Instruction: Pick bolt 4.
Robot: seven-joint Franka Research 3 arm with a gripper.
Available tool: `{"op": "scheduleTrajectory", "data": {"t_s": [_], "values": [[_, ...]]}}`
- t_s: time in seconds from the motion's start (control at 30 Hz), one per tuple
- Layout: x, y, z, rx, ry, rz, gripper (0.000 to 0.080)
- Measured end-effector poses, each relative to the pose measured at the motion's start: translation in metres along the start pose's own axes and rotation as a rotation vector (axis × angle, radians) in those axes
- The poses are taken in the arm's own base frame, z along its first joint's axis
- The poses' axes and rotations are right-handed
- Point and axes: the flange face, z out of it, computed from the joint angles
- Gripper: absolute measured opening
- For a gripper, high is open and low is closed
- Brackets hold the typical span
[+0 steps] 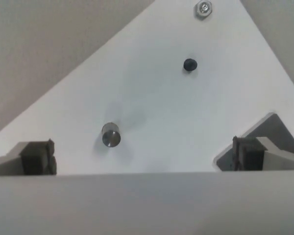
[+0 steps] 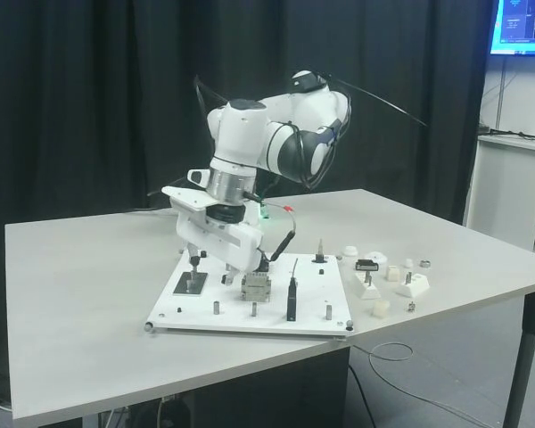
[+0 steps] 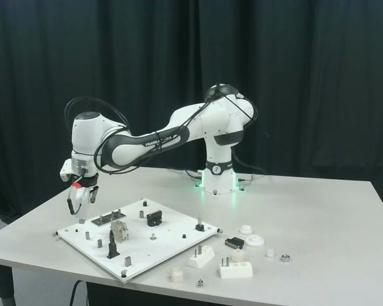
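My end effector (image 1: 142, 154) hangs spread and empty over the white board's (image 1: 152, 107) corner, bolt 4 (image 1: 110, 135) standing upright on its long axis just ahead of the fingertip line, nearer one finger (image 1: 38, 157), with bare board around and the edge near.

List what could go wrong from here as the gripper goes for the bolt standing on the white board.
1. The bolt stands nearer one finger than the other of the open gripper; closing off-centre may tip or push it.
2. The target sits near a corner of the white board; a finger coming down could strike the board or the grey plate.
3. A black knob and a nut stand nearby and might be mistaken for the target.
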Motion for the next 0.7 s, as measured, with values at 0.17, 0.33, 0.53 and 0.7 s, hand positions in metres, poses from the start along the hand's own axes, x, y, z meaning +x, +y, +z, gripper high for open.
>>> {"op": "scheduleTrajectory", "data": {"t_s": [0.17,0.33,0.53,0.7], "values": [[-0.001,0.000,-0.006,-0.002,0.004,-0.003,0.0800],[-0.003,0.001,-0.013,-0.002,0.007,-0.006,0.0800],[-0.012,0.001,-0.020,0.000,0.006,-0.018,0.0800],[-0.027,0.001,-0.030,0.004,-0.004,-0.023,0.0800]]}}
